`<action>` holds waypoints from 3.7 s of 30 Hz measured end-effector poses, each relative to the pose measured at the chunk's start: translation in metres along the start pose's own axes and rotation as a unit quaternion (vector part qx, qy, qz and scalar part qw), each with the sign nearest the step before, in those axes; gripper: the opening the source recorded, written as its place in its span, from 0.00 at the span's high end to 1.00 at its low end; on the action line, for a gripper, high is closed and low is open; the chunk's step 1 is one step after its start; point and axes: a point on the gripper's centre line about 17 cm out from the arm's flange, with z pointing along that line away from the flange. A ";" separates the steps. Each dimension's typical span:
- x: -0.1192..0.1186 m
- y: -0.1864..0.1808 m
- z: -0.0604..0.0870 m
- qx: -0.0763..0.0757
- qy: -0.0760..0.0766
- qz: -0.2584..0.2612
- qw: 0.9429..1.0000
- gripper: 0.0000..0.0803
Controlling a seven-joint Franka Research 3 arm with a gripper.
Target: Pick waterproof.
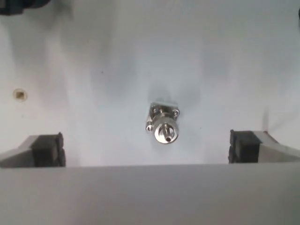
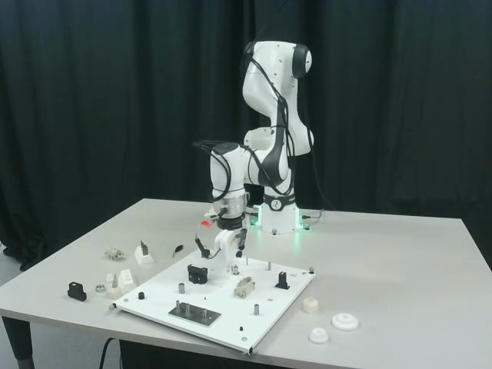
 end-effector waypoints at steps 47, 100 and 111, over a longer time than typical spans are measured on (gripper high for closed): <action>0.032 -0.003 -0.027 -0.025 0.056 -0.073 0.995 0.00; 0.287 -0.003 -0.081 -0.038 0.168 -0.532 0.829 0.00; 0.333 0.003 -0.082 -0.031 0.189 -0.581 0.791 0.00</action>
